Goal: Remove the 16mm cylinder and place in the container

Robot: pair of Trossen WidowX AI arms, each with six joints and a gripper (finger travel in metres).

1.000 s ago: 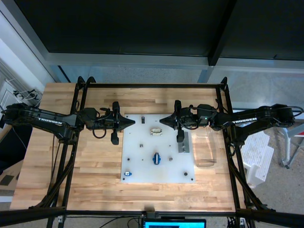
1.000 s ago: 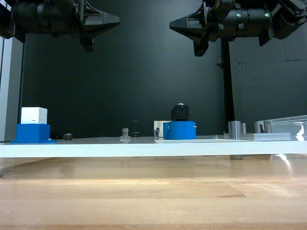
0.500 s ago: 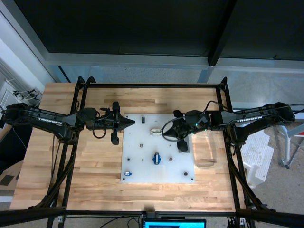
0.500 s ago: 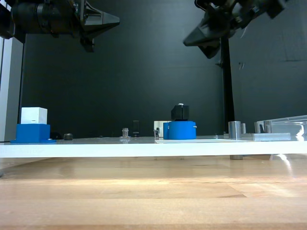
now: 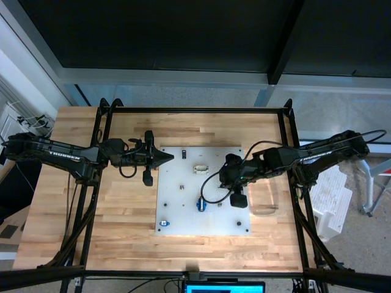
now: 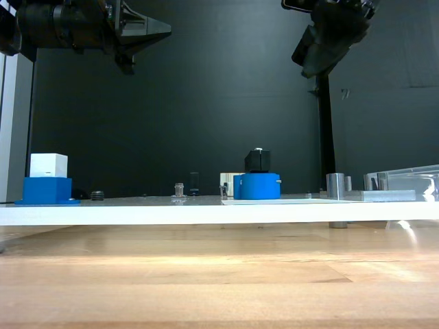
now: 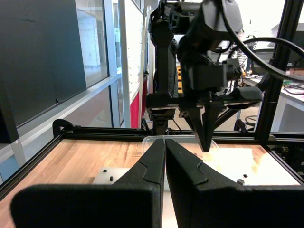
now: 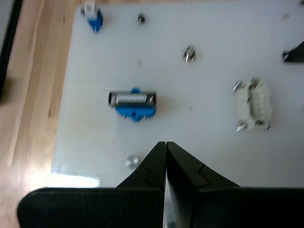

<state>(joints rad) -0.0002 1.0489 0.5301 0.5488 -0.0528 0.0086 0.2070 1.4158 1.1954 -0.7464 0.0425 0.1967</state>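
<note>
16mm cylinder [image 6: 335, 186] untouched; right pincer [image 8: 166, 143], left pincer [image 7: 165, 140] closed, empty, aloft.

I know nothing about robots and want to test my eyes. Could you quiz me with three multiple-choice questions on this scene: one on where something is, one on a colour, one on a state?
1. Where is the 16mm cylinder?
A. on bare wood
B. upright on the white board
C. between gripper fingers

2. What colour is the connector piece near it?
A. blue
B. red
C. green

3. How are the fingers of the right gripper, high over the board?
A. wide open
B. clamped on the cylinder
C. shut, empty

Answers:
1 B: the low view shows it standing on the board.
2 A: the right wrist view shows its blue body.
3 C: the right wrist view shows them together. The left gripper, high over the board's left edge, is shut too.
</note>
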